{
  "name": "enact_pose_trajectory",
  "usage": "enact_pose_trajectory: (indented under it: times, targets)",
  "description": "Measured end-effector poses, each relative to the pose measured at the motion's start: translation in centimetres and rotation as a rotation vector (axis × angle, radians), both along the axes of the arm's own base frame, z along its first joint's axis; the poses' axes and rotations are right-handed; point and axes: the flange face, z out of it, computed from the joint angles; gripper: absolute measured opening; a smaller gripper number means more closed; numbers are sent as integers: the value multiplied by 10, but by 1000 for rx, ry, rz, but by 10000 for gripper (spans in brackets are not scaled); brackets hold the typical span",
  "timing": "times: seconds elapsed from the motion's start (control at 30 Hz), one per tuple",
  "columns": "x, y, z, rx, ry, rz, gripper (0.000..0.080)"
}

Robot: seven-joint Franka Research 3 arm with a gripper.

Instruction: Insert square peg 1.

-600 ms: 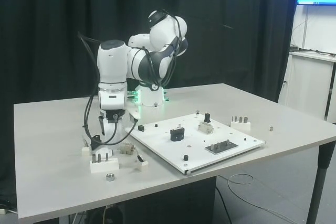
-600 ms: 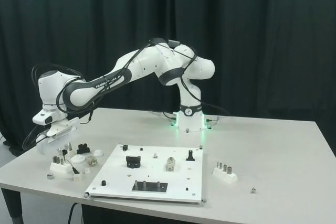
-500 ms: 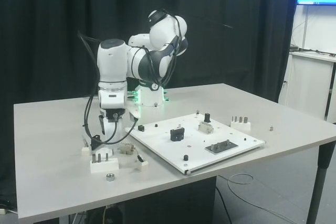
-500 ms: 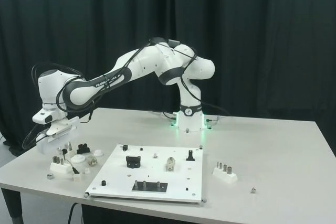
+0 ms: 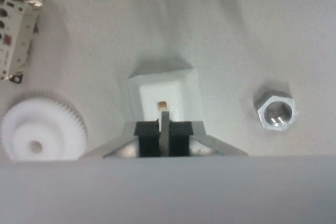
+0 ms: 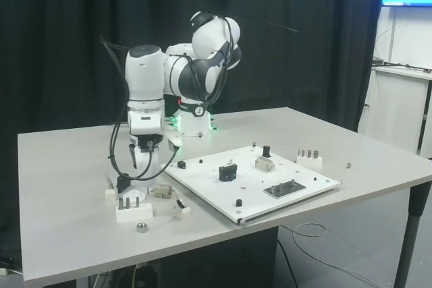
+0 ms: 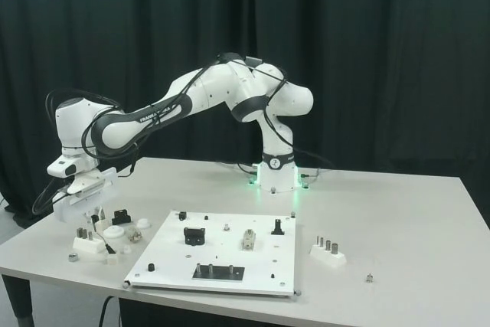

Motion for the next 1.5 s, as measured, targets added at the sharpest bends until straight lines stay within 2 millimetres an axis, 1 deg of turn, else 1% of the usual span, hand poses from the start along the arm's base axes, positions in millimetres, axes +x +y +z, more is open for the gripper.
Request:
enact_pose_trajectory:
  times: [0.7, 1.1, 1.5]
  targets:
    - [3, 4, 3, 7, 6, -28, 35]
    - [0, 10, 8, 29, 44, -178, 35]
    - [-3, 27, 21, 87, 111, -284, 35]
